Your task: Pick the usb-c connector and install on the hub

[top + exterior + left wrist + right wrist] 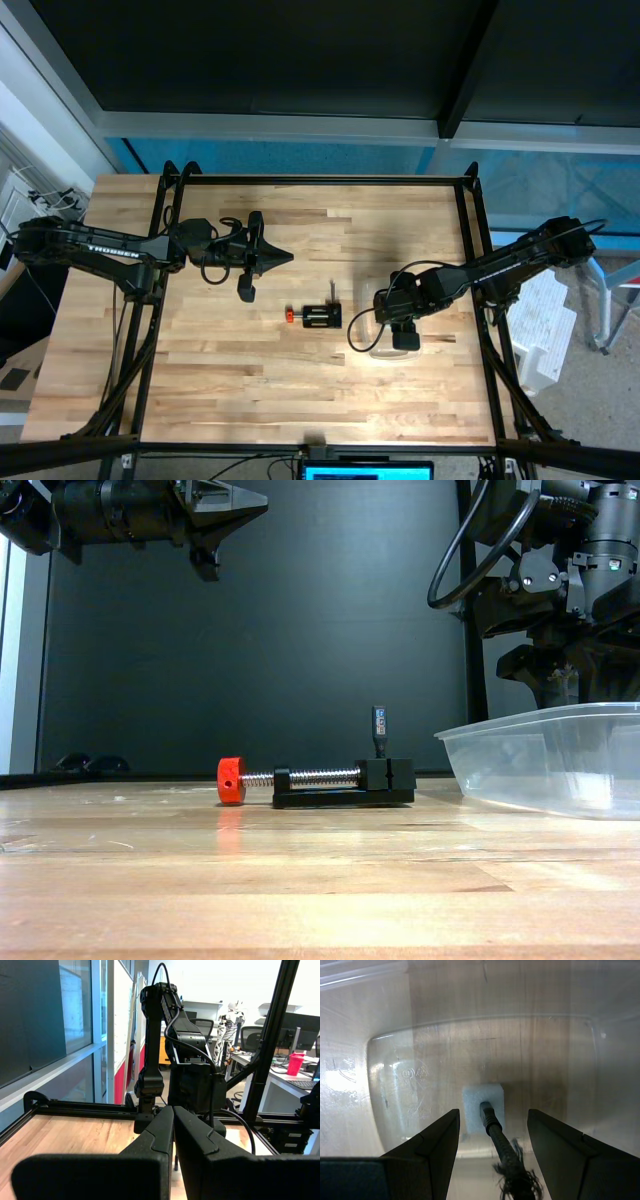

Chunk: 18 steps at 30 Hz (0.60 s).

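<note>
The right end effector (pixel 493 1111) hangs wide open over a clear tub (pixel 540 755), gripping nothing. The usb-c connector (pixel 487 1115) lies free between its fingers on a pale blue pad (pixel 472 1100) in the tub. The left end effector (pixel 288 258), fingers pressed together and empty, hovers above the counter (pixel 250 400), well apart from the clamp (pixel 340 785).

The usb-c connector (pixel 485 1108) is blurred in the right wrist view. Whether its tip sits in the foam block (pixel 472 1097) or only on it cannot be told, and its cable (pixel 504 1150) runs out of the picture. From above, the right gripper (pixel 397 333), at 3 o'clock from the clamp (pixel 321 317), covers it. At table level the clear bin (pixel 545 750) hides it. There the left gripper (pixel 258 498), at 11 o'clock from the clamp, is cut by the top edge. The hub (pixel 379 725) is too small to show its ports.
</note>
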Each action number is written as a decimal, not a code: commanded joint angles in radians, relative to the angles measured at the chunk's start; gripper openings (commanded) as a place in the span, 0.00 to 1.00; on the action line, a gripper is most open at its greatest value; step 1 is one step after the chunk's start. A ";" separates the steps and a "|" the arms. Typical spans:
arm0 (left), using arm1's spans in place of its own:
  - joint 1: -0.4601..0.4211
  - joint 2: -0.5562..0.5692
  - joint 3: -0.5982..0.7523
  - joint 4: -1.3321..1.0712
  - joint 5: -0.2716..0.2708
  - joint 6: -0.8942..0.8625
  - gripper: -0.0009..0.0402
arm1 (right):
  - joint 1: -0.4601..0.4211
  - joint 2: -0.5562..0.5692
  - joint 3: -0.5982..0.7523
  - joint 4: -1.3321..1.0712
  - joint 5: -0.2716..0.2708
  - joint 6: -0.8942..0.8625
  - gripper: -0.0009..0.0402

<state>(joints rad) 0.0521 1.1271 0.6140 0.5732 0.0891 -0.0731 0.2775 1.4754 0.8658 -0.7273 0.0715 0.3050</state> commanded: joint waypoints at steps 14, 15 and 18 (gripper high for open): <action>0.000 0.000 0.000 0.000 0.000 0.000 0.02 | 0.002 0.000 0.000 0.000 -0.002 0.000 0.39; 0.000 0.000 0.000 0.000 0.000 0.000 0.02 | 0.002 0.000 0.000 0.001 -0.002 0.000 0.38; 0.000 0.000 0.000 0.000 0.000 0.000 0.02 | 0.002 0.000 0.000 0.015 -0.002 0.000 0.39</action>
<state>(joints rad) 0.0521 1.1275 0.6144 0.5728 0.0895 -0.0731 0.2794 1.4754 0.8658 -0.7197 0.0685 0.3050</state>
